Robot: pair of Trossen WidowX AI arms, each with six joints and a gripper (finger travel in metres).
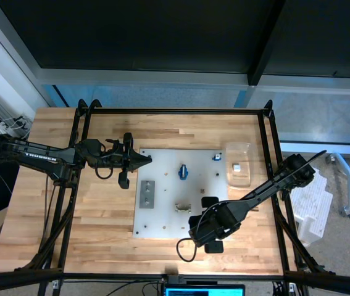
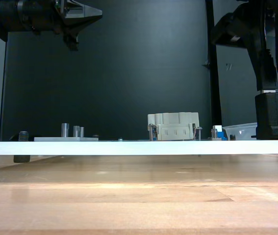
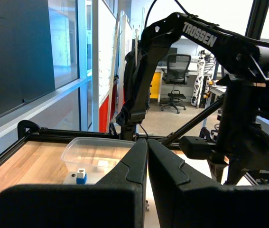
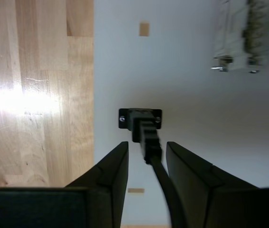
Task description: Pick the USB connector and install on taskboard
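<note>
Fingers (image 4: 110, 175) of the right gripper (image 4: 147, 145) stand apart at the near right of the taskboard (image 4: 186, 85), one on each side of the USB connector (image 4: 146, 135), with a gap showing on both sides: released, gripping nothing. The connector's nose sits in the black socket (image 4: 140, 117) and looks square to it, and its cable (image 4: 165, 190) trails back between the fingers. Judgement: insertion looks done or nearly so, and the step in hand is to let go cleanly. Best done by backing away along the plug's own axis, fingers kept wide, with no sideways drift that could snag the cable and lever the plug out. If the plug looks proud of the socket, a straight push before leaving. Further in, the silver D-shaped connector (image 1: 183, 208) and the grey block (image 1: 146, 193) are well clear of the work. Beyond them is the blue connector (image 1: 183, 171). The left gripper (image 1: 144, 159) hangs high over the board's far left edge, fingers clenched together on nothing, out of the way. The clear tray (image 1: 239, 161) lies on the table (image 1: 57, 185) just off the far right corner.
</note>
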